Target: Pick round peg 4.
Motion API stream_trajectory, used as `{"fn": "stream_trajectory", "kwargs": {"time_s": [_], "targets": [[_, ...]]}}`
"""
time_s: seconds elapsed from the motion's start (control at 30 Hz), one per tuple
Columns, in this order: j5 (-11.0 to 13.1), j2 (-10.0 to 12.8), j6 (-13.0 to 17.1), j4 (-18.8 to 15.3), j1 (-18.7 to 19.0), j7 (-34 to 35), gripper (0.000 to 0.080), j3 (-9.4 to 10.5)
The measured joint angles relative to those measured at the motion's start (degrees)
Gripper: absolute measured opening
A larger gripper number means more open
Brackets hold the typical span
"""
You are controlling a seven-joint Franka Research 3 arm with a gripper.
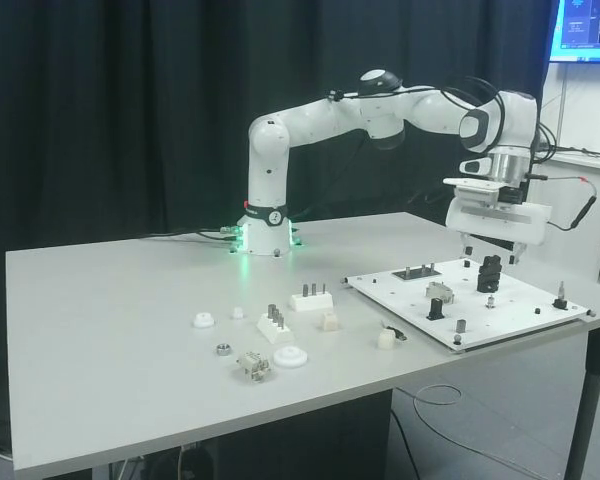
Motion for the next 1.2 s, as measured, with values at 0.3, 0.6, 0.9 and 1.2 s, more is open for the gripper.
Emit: {"fn": "stream_trajectory", "kwargs": {"time_s": [0.3, 0.6, 0.9, 1.2], "targets": [[-1.9, 0.0, -1.5, 1.8, 0.0, -1.0, 0.08, -0.19], [-3.0, 0.0, -1.9, 2.5, -0.1, -13.4, 0.08, -0.19], [-4.3, 0.0, -3.0, 2.5, -0.3, -23.8, 0.08, -0.19], [-9.4, 0.0, -6.1, 2.1, -0.6, -35.6, 0.08, -1.07]]}}
